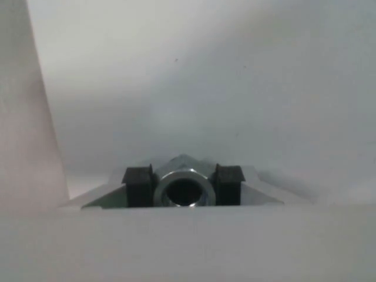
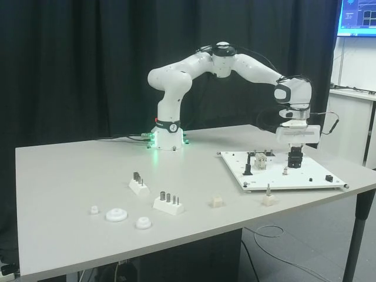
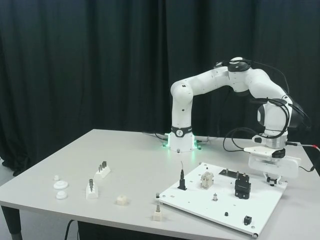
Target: Insert bolt 4.
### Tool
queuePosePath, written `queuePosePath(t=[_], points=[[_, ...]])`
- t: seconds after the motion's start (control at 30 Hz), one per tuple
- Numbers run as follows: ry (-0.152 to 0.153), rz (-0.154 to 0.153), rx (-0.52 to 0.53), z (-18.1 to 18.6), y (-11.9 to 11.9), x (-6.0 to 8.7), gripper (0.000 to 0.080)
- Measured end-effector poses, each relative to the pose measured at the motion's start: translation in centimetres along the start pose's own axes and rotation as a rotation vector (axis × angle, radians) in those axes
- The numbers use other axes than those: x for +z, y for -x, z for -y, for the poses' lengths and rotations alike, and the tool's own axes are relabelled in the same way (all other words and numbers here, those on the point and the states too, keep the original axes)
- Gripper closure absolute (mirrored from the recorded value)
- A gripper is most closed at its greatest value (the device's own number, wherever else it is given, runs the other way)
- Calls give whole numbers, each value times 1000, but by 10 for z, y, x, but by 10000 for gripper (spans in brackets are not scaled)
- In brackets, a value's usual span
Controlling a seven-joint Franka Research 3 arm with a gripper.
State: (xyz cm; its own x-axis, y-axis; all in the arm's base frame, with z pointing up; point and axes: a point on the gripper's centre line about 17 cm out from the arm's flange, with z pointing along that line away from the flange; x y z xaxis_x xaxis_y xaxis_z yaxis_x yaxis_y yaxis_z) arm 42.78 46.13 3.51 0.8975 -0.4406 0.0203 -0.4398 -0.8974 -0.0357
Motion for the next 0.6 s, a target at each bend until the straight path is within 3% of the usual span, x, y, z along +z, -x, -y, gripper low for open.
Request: queuePosePath(t=[0.6], points=[[0,1,321,-1,0,0,577]])
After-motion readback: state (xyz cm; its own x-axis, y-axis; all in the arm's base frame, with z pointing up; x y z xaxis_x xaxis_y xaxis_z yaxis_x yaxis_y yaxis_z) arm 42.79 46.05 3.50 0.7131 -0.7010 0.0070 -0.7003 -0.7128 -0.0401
